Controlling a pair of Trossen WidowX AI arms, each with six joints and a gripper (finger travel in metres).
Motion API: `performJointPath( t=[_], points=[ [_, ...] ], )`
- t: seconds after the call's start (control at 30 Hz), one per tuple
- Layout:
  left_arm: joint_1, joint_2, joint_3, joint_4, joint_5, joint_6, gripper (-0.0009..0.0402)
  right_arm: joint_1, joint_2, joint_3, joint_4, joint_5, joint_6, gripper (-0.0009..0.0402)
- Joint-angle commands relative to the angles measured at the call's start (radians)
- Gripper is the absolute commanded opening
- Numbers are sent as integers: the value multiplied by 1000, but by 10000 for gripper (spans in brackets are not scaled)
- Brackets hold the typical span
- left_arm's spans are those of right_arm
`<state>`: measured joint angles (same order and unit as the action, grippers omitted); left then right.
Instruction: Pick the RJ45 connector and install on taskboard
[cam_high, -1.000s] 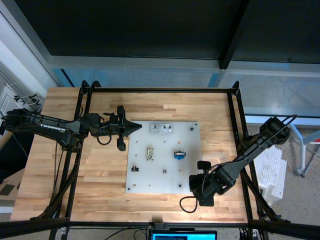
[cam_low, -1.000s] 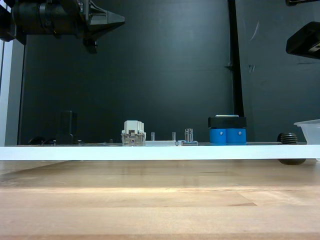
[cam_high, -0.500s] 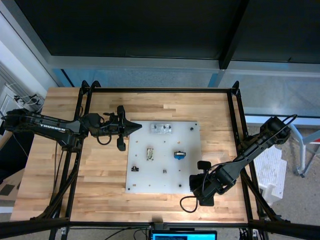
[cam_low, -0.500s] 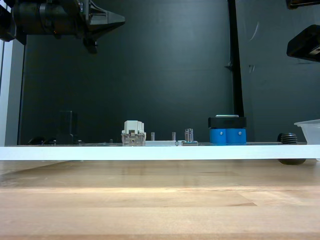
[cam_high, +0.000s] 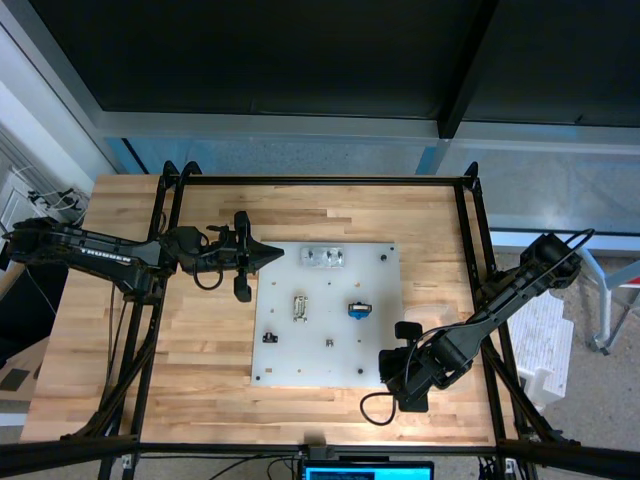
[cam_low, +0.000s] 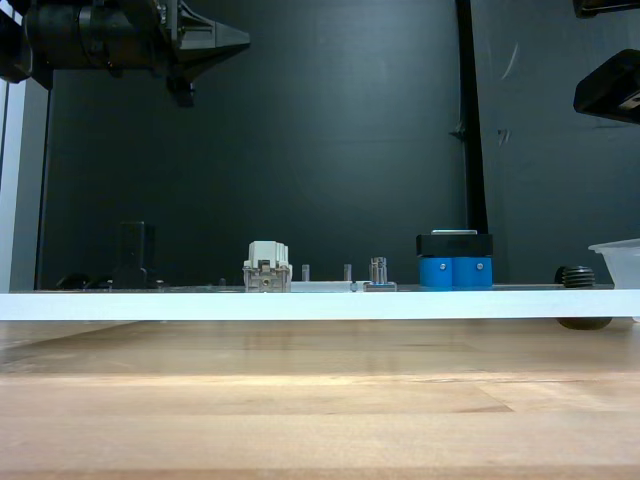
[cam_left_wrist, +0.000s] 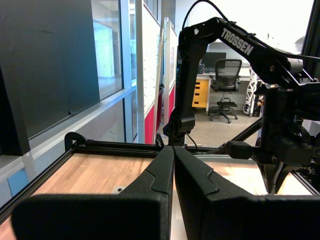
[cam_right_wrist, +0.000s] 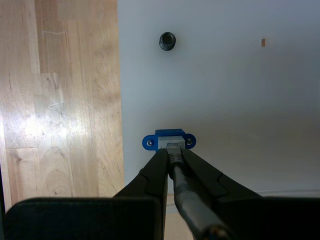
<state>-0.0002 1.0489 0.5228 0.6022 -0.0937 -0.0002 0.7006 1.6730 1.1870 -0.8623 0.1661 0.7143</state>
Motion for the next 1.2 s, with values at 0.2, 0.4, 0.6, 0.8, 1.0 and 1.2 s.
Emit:
performJointPath(
  t=[0.2,0.4,0.6,0.8,1.0,1.2],
  points=[
    [0,0,0,0,0,0,0,0,-19,0,4,-1,2,67],
    [0,0,0,0,0,0,0,0,-39,11,-3,0,2,99],
    [0,0,0,0,0,0,0,0,-70,19,-15,0,2,132],
    [0,0,0,0,0,0,0,0,-122,20,-19,-1,3,161],
    [0,0,0,0,0,0,0,0,-142,30,-61,-1,3,181],
    [0,0,0,0,0,0,0,0,-145,33,-69,-1,3,191]
  ],
)
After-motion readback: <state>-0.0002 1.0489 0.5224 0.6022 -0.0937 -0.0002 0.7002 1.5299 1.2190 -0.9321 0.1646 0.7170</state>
